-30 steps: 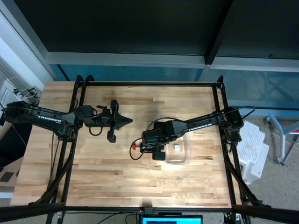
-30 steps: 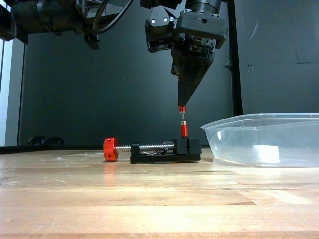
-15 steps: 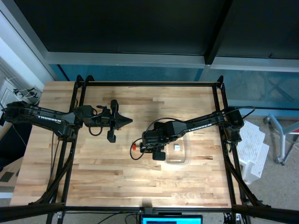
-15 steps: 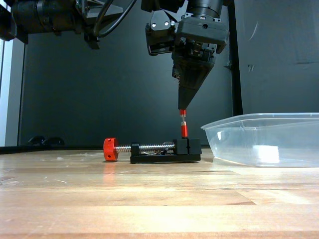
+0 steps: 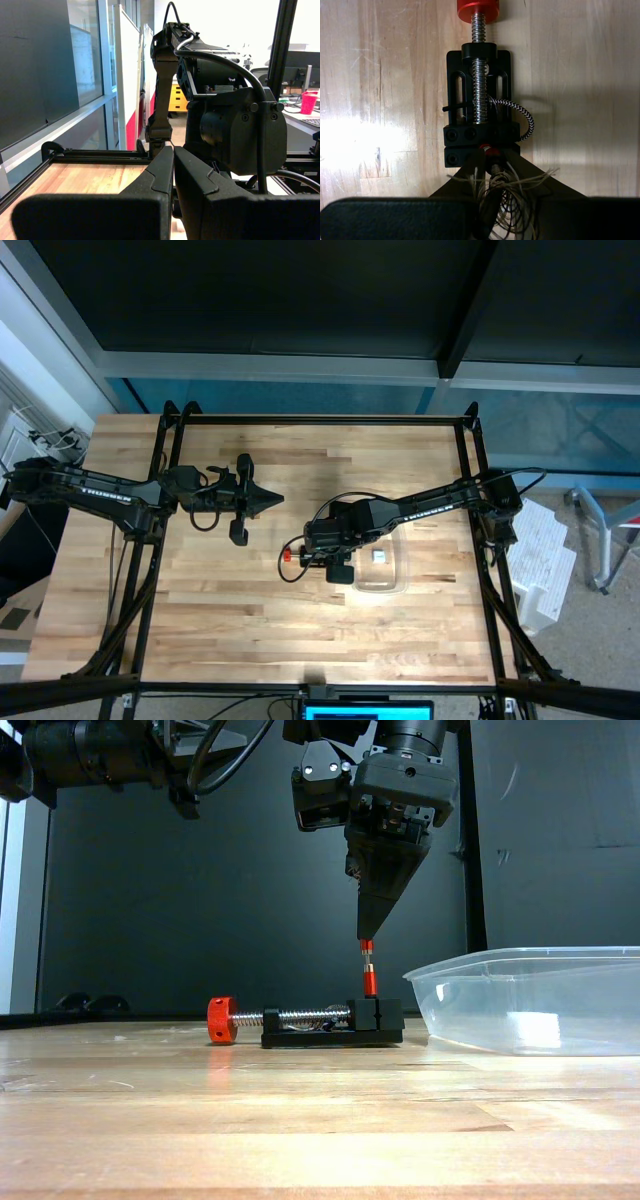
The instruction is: Pick the rca connector and install on the hub
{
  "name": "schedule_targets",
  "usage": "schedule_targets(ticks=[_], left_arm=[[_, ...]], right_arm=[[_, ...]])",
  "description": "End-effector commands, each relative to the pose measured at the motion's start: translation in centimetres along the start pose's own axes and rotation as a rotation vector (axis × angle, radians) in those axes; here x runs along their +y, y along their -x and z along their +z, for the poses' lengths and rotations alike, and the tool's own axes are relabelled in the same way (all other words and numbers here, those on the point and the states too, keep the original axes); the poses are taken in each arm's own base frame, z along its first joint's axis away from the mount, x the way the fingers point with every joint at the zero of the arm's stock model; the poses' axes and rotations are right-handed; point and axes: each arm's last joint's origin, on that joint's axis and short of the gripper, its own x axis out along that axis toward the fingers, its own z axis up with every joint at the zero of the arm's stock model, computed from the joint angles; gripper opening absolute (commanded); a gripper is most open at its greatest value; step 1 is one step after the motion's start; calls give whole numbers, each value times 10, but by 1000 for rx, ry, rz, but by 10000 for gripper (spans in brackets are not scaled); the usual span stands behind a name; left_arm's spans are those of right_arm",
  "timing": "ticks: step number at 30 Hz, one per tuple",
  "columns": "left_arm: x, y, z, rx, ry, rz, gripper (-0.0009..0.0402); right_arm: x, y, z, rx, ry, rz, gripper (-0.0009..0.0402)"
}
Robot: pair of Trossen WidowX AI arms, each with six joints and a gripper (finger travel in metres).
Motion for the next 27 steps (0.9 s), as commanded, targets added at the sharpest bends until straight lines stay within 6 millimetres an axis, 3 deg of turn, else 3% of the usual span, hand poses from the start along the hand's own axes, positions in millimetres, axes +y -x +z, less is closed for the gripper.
schedule_targets(ticks=[1, 27], left_arm=[[0, 0, 0, 0, 0, 0, 0], [0, 0, 0, 0, 0, 0, 0]], right_arm=[[1, 1, 0, -3, 2, 2, 0], [1, 1, -2, -2, 6, 1, 0]])
